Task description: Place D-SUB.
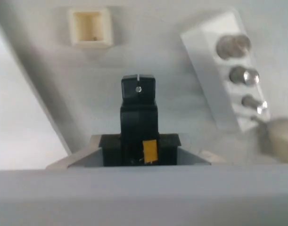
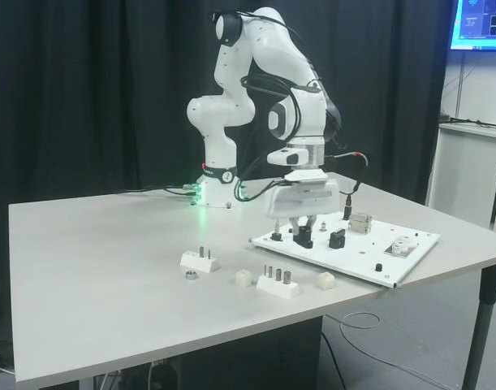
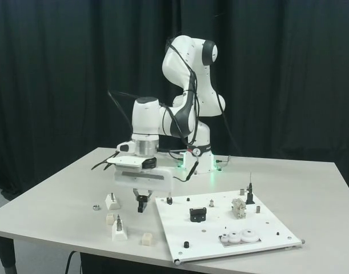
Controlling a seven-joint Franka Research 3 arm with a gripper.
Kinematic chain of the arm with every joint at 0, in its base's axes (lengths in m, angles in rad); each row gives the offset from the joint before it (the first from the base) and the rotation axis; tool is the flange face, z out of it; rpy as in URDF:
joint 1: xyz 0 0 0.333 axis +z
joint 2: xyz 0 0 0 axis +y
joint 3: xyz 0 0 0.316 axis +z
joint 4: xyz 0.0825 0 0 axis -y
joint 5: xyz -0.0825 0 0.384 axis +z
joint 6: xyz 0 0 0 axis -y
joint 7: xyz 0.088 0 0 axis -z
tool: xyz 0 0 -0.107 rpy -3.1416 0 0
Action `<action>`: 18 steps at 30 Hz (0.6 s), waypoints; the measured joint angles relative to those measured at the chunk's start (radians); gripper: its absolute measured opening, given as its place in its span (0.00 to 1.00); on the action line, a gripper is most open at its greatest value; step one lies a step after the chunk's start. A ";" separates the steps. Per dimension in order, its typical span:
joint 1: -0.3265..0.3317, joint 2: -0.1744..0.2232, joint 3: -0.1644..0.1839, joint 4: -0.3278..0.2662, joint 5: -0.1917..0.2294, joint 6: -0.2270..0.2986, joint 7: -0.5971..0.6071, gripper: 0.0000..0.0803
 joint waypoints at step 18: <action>-0.016 0.018 -0.002 0.022 0.001 0.010 -0.455 0.19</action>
